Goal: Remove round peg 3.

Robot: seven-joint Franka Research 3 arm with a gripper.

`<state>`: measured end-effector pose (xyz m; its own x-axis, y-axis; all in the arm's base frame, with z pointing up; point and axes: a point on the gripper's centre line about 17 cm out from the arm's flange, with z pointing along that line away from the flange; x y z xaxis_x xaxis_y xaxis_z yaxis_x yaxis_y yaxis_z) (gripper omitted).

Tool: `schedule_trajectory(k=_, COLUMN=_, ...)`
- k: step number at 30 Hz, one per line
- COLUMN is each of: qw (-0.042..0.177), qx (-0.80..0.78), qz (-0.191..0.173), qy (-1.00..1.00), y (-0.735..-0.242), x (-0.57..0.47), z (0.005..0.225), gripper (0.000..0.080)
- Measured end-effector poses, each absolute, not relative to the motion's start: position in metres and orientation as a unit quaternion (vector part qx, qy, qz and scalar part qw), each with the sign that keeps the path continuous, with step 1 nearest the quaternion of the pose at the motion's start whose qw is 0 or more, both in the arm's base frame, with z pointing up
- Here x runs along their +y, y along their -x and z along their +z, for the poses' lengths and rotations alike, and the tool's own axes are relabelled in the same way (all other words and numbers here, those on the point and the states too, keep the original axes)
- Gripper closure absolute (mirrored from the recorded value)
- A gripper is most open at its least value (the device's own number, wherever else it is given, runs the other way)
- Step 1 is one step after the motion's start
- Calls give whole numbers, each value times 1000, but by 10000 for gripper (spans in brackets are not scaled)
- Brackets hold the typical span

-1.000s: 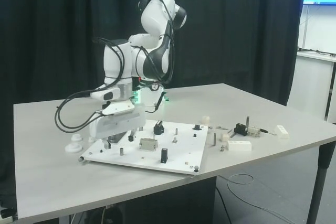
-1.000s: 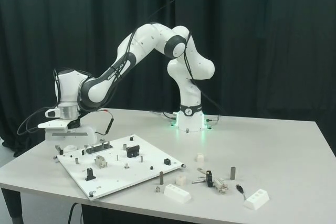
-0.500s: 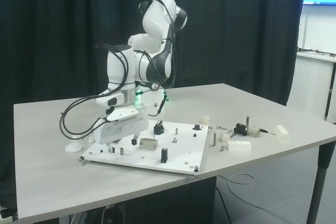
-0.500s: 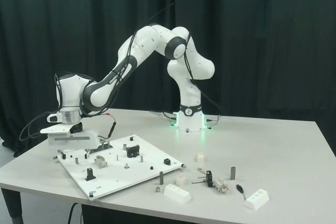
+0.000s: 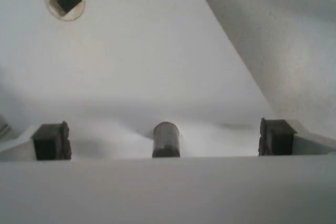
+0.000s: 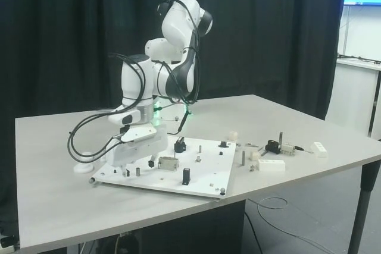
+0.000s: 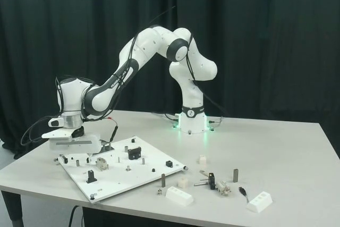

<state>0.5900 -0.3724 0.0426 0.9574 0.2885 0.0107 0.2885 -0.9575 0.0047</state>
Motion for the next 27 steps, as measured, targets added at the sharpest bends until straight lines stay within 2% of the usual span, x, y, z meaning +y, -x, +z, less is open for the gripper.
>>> schedule_trajectory(k=25, qw=3, qx=144, qz=-6, qy=-990, y=-581, x=-377, z=32, gripper=3)
schedule_trajectory(k=26, qw=3, qx=144, qz=-6, qy=-990, y=-581, x=-377, z=32, gripper=96)
schedule_trajectory(k=27, qw=3, qx=143, qz=-6, qy=-990, y=-581, x=-377, z=31, gripper=96)
